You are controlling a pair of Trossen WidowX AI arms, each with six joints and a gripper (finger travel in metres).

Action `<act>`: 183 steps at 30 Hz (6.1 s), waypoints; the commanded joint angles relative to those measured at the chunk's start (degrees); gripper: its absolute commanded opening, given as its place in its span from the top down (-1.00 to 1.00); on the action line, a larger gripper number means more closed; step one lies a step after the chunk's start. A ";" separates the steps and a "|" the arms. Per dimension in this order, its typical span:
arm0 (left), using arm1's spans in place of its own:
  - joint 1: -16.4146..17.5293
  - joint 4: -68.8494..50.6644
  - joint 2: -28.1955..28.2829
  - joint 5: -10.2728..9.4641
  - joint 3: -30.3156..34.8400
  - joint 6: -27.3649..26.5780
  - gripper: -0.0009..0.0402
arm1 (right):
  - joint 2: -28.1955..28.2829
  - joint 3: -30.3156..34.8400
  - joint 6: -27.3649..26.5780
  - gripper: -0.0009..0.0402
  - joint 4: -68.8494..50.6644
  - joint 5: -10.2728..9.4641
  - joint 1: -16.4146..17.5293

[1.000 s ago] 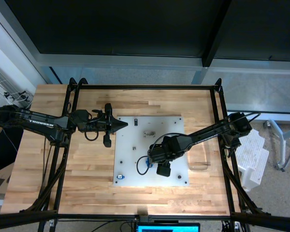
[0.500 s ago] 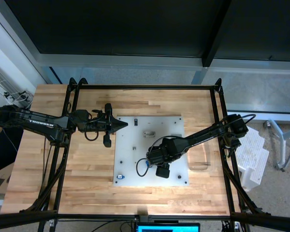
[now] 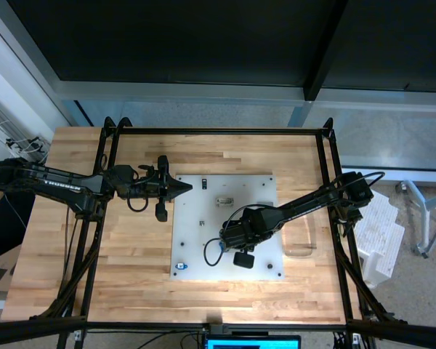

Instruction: Remove the 16mm cylinder and place in the container

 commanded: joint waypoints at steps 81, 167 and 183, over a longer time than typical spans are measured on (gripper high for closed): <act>0.02 0.02 0.02 0.00 0.02 0.02 0.96 | -3.21 -6.51 -1.64 0.00 4.09 0.83 2.08; 0.02 0.02 0.02 0.00 0.02 0.02 0.96 | -44.78 -32.68 6.67 0.88 -13.14 2.73 10.25; 0.00 0.00 0.02 0.00 0.02 0.02 0.96 | -44.76 -34.51 7.17 0.14 -10.51 3.26 10.19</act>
